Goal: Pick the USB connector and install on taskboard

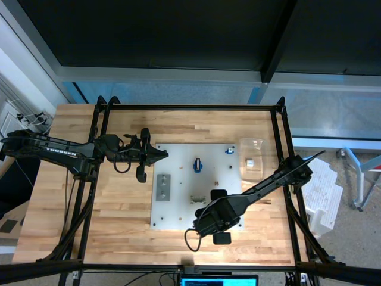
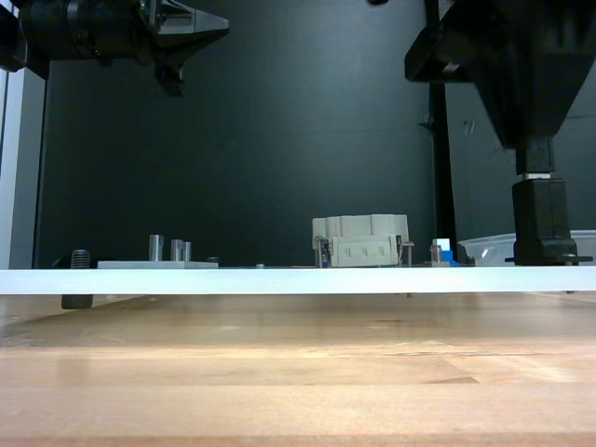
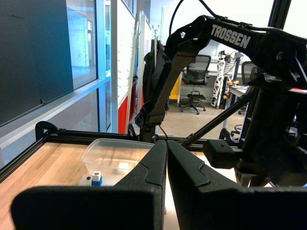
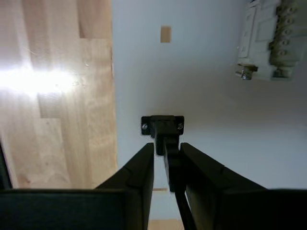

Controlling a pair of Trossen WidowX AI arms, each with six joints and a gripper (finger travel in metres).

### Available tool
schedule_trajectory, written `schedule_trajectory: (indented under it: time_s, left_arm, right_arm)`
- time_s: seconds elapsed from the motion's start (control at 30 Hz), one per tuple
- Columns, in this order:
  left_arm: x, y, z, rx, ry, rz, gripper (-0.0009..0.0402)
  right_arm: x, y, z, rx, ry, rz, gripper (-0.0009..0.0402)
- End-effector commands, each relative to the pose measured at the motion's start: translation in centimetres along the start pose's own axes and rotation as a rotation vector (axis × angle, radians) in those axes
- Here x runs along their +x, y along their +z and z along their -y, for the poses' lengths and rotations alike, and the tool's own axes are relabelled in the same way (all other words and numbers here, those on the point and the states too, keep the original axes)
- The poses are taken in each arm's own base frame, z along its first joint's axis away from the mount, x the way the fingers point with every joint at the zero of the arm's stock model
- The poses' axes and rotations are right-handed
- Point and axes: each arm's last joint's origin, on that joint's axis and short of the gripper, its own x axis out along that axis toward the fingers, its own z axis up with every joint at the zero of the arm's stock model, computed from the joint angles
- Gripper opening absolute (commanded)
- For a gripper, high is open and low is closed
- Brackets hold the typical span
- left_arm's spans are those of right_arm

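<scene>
The taskboard (image 1: pixel 178 205) is a square white plate in the middle of the table. My right gripper (image 1: pixel 199 227) hangs over the board's near edge, shut on the USB connector (image 4: pixel 169 155), a small black plug. In the right wrist view the plug's tip meets a small black socket (image 4: pixel 162 123) with two screws. From the low view the USB connector (image 2: pixel 542 216) stands upright on the board under the right gripper (image 2: pixel 535 160). My left gripper (image 1: pixel 159 155) hovers shut and empty above the board's far left edge, high up (image 2: pixel 216 24), fingers together (image 3: pixel 167 146).
On the board stand a grey metal block (image 1: pixel 163 186), a blue knob (image 1: pixel 197 165) and a beige connector (image 1: pixel 198 199). A clear container (image 1: pixel 251 156) holding a small white cube (image 1: pixel 250 161) sits at the board's far right. A black frame rail (image 1: pixel 190 108) surrounds the table.
</scene>
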Motion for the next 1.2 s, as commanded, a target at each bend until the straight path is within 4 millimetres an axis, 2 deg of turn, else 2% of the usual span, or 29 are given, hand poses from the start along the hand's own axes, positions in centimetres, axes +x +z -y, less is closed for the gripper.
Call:
schedule_trajectory:
  time_s: [0.03,0.33,0.63,1.0,1.2]
  left_arm:
    - [0.0,0.0,0.0,0.0,0.0,0.0,0.0]
    - [0.0,0.0,0.0,0.0,0.0,0.0,0.0]
    - [0.0,0.0,0.0,0.0,0.0,0.0,0.0]
    - [0.0,0.0,0.0,0.0,0.0,0.0,0.0]
    - [0.0,0.0,0.0,0.0,0.0,0.0,0.0]
  right_arm:
    - [-0.8,-0.2,0.2,0.001,-0.003,0.013,0.0097]
    - [-3.1,-1.4,1.0,-0.001,-0.047,0.043,0.0123]
    - [-5.8,-2.4,1.6,-0.001,-0.016,0.099,0.014]
    - [-6.2,-2.7,1.7,-0.002,-0.008,0.107,0.0139]
    - [-6.8,-3.8,2.4,-0.01,-0.003,0.128,0.0139]
